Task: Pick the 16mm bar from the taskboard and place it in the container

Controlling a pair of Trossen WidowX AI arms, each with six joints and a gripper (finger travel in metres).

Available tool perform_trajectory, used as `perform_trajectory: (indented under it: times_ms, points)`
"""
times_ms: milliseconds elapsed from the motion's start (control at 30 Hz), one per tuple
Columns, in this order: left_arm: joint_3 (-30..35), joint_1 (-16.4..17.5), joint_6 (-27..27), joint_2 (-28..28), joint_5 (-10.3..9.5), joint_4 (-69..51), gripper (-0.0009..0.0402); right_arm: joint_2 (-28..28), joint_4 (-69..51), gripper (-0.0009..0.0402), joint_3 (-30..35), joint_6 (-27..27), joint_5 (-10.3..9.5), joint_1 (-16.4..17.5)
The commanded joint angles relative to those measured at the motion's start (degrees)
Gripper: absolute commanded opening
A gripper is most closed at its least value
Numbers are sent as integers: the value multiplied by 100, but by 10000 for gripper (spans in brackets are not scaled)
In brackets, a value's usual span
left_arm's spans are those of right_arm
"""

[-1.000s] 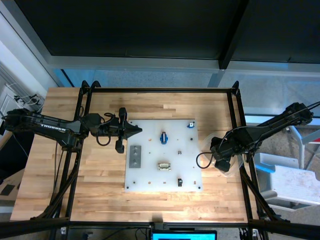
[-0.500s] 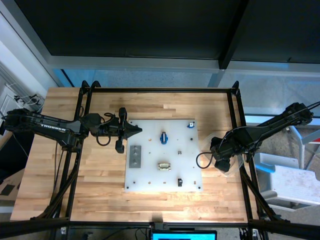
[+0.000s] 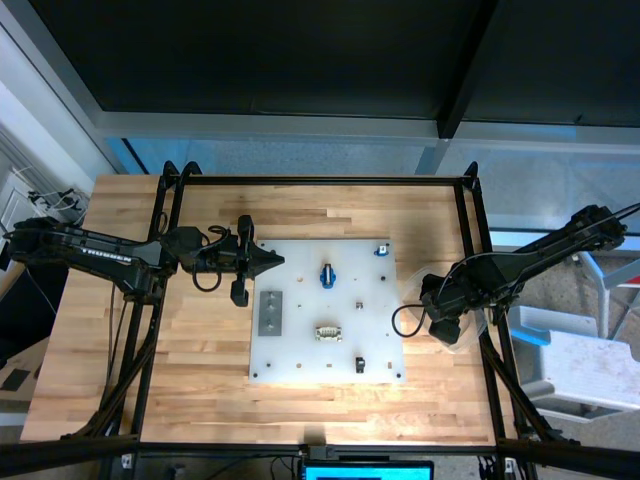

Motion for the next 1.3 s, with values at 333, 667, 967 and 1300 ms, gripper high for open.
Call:
perform_trajectory:
  times_ms: [333,667,967,1300]
  points:
    - [2,2,0,2,2,0,0,2,66,227,2,0,0,2]
    - [2,2,0,2,0,0,0,2,216,227,2,0,2,2]
    - [2,2,0,2,0,0,0,2,286,227,2,0,0,0]
    - [2,2,0,2,0,0,0,2,280,227,2,0,0,2]
